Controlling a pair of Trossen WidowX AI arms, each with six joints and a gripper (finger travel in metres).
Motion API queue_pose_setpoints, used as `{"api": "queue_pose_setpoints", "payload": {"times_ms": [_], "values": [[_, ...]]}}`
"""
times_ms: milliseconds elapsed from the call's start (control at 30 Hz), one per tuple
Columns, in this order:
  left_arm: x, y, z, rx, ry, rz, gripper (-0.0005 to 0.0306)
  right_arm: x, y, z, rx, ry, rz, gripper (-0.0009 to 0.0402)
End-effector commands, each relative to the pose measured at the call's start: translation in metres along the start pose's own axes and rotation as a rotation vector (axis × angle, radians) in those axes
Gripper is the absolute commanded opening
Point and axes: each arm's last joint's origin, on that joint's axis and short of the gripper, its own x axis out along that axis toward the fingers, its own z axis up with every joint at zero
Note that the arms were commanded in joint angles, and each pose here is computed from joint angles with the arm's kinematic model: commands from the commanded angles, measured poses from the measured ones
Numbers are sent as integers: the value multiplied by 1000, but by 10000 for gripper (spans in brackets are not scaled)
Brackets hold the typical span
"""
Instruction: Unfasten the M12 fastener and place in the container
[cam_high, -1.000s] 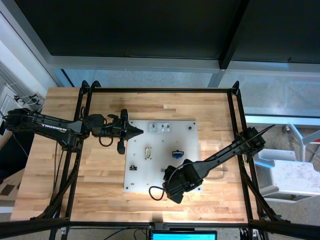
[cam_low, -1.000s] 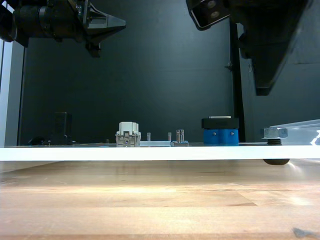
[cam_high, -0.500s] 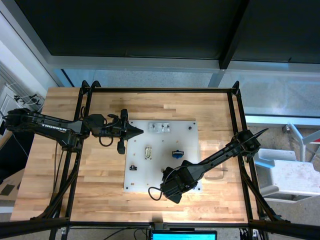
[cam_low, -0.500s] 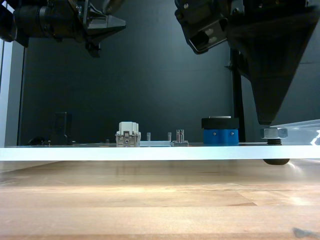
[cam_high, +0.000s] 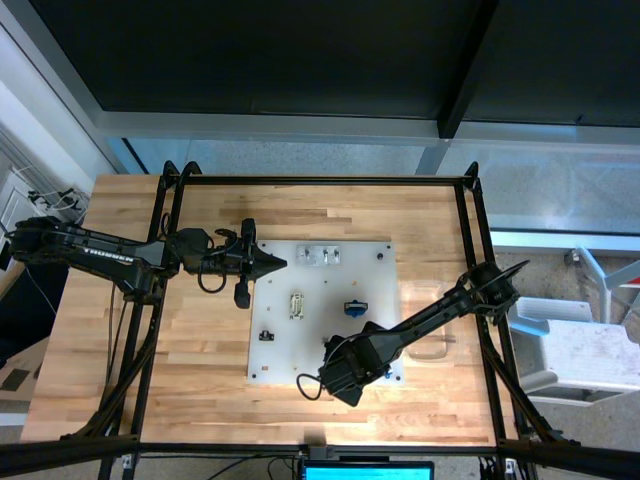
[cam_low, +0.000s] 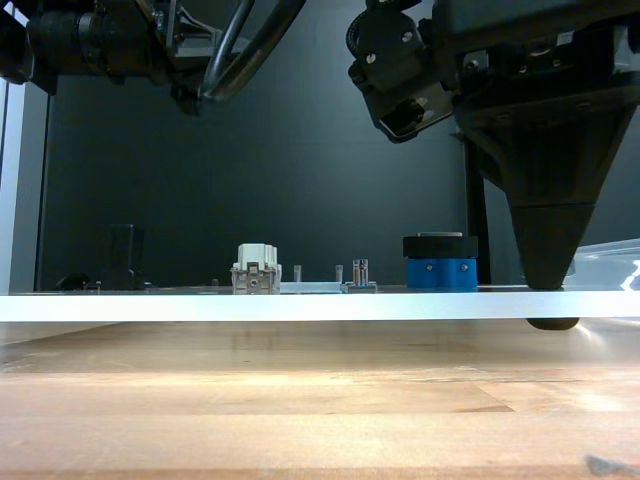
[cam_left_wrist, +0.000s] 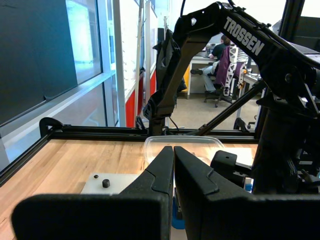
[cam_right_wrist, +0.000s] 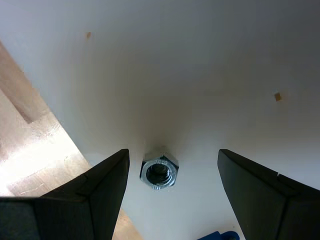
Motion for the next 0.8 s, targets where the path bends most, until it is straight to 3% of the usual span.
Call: {"api": "queue_pose_setpoints", "payload": {"times_ms": [33, 800], "values": [[0, 0, 0, 0, 0, 0, 0, -2, -1, 0, 4, -4, 4, 243], [0, 0, 0, 0, 0, 0, 0, -2, 1, 1, -4, 3, 36, 39]]}}
